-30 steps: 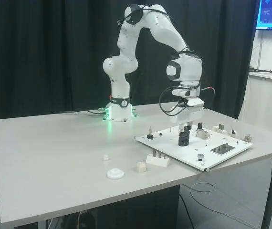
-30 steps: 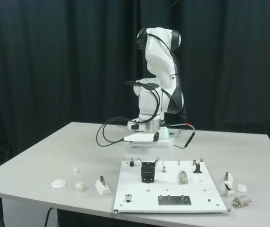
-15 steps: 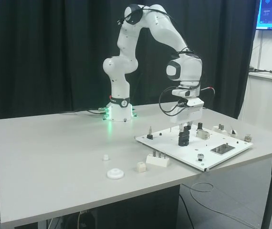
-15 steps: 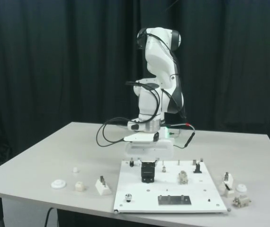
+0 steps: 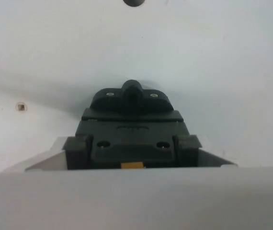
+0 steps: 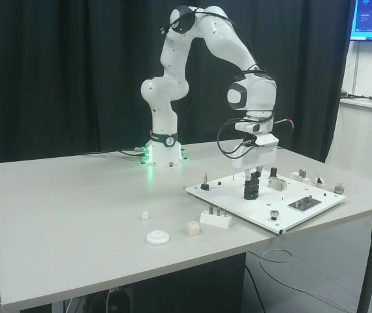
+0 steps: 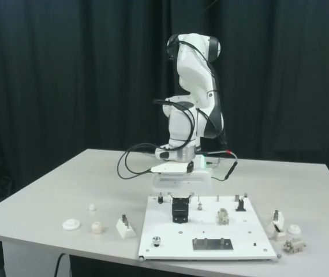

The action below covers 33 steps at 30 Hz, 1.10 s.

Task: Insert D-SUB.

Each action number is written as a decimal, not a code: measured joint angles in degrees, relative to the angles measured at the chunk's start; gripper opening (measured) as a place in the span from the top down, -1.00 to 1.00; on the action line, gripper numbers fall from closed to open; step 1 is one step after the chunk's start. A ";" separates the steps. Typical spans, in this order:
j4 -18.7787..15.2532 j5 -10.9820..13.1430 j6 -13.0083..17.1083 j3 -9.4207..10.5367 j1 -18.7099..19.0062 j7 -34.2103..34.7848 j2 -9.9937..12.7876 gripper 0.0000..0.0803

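Note:
A black D-SUB connector (image 5: 131, 127) stands upright on the white board (image 6: 235, 199), near the board's middle. My gripper (image 5: 131, 153) comes straight down onto it, with black fingertips (image 5: 76, 149) on both flanks of its body; it is shut on the connector. From the first room camera, the gripper (image 6: 252, 177) sits on top of the connector (image 6: 249, 190). The second room camera shows the same grip, gripper (image 7: 180, 201) over connector (image 7: 179, 212), which touches the board (image 7: 245, 239).
On the board are a grey metal plate (image 6: 304, 204), a small round knob (image 6: 274, 214), thin pins (image 6: 205, 179) and a small bracket (image 6: 277, 182). Loose white parts lie left of the board: a block with pins (image 6: 215, 218), a cube (image 6: 192, 227), a disc (image 6: 157, 238).

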 joint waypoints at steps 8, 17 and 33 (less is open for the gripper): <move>0.00 0.00 0.04 0.00 0.00 0.00 0.00 0.05; -0.02 -0.06 0.04 0.00 0.00 -0.07 0.00 0.05; -0.52 -0.98 -1.56 -0.21 -0.16 -0.53 -0.82 -0.91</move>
